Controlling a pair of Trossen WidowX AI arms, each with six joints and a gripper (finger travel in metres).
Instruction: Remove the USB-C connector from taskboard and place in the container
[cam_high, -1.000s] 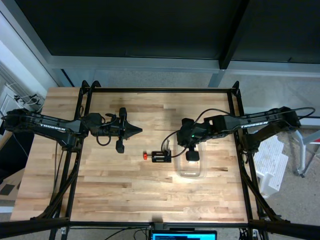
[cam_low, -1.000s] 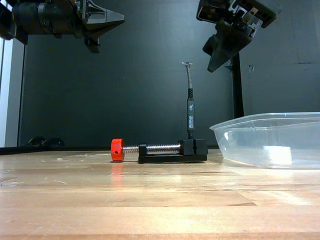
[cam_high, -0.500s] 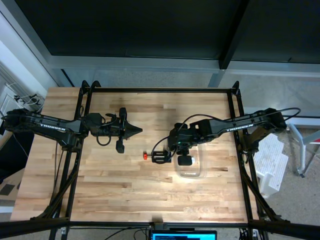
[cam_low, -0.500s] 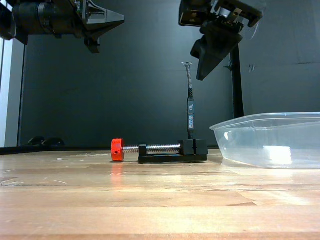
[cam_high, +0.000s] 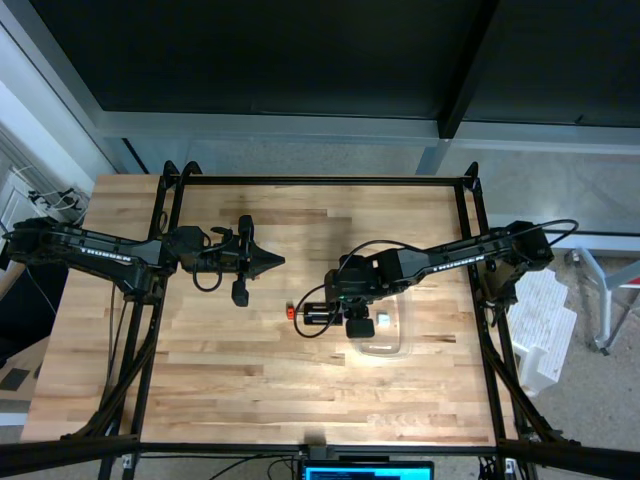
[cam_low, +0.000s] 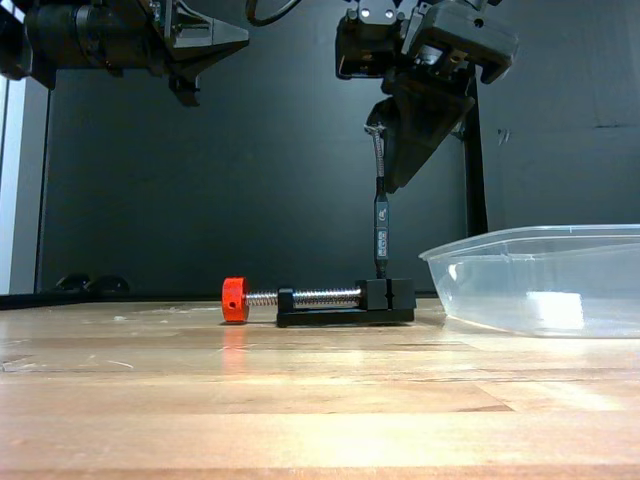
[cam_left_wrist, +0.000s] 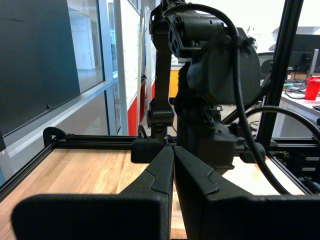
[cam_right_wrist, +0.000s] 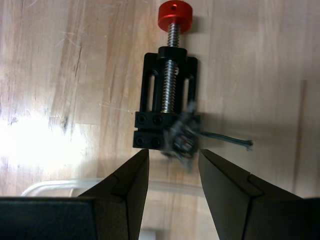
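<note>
The taskboard is a small black block with a red-orange knob, lying mid-table. The USB-C connector stands upright in its right end, thin cable rising to the top. My right gripper hangs open just above and beside the cable's top, not touching the plug. In the right wrist view the open fingers straddle the blurred connector on the taskboard. The clear container sits right of the board. My left gripper is shut, held high over the table's left part.
A black metal frame borders the wooden table. The container holds a small white-grey block. The right arm reaches in from the right edge.
My right gripper has moved left from above the container to above the taskboard and come down near the connector's cable top. The left arm has not moved.
</note>
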